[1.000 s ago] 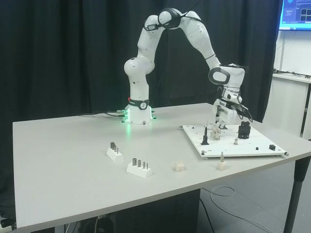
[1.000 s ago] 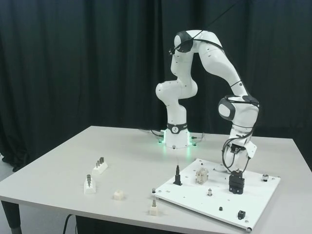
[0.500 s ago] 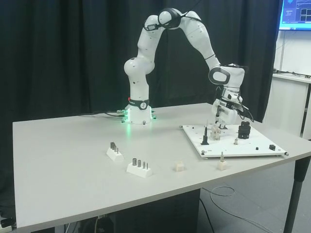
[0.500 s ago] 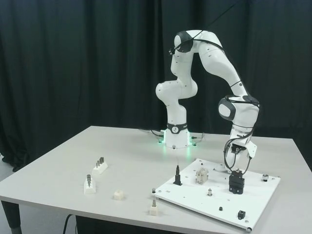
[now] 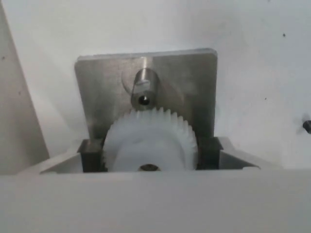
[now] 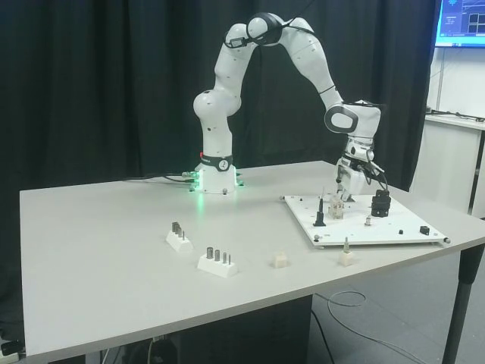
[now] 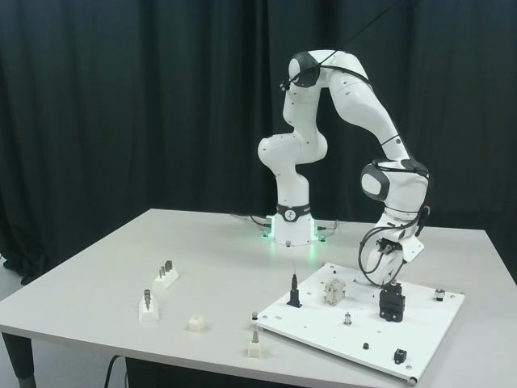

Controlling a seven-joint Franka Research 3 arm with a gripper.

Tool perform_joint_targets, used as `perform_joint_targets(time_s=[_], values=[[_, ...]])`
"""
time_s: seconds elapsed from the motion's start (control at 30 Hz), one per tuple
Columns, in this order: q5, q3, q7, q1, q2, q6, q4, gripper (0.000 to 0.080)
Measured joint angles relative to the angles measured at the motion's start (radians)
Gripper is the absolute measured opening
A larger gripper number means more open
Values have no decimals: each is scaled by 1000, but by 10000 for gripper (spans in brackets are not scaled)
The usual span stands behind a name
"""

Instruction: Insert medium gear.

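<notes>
Wrist view: a white medium gear (image 5: 150, 141) with fine teeth sits clamped between the two black fingers (image 5: 90, 155) of the gripper (image 5: 150, 158), one finger pressed to each side of it. Just beyond the gear lies a grey metal plate (image 5: 184, 82), and from it a short grey shaft (image 5: 143, 92) stands, its end hole facing the camera. The gear's own centre hole lies just beside the shaft and is not yet lined up over it. The plate rests on a white board (image 5: 257, 58).

First room view: the white arm (image 6: 303, 57) reaches from its base over the white board (image 6: 394, 231) at the table's (image 6: 98, 258) far corner. The gripper (image 6: 347, 182) hangs above the board, near a small black upright post (image 6: 321, 214). The gear is too small to make out here.

Second room view: the gripper (image 7: 381, 263) hovers above the white board (image 7: 428, 323), between a small pale fixture (image 7: 334, 292) and a black block (image 7: 392, 305).

The step in hand appears to be carrying the gear to its shaft. The next move likely calls for centring the gear's hole over the shaft, then lowering straight down until it seats.
</notes>
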Motion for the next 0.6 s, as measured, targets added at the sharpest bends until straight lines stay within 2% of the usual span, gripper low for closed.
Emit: perform_joint_targets(time_s=[0.6], values=[[0,2,-38,-1,0,-3,0,397]])
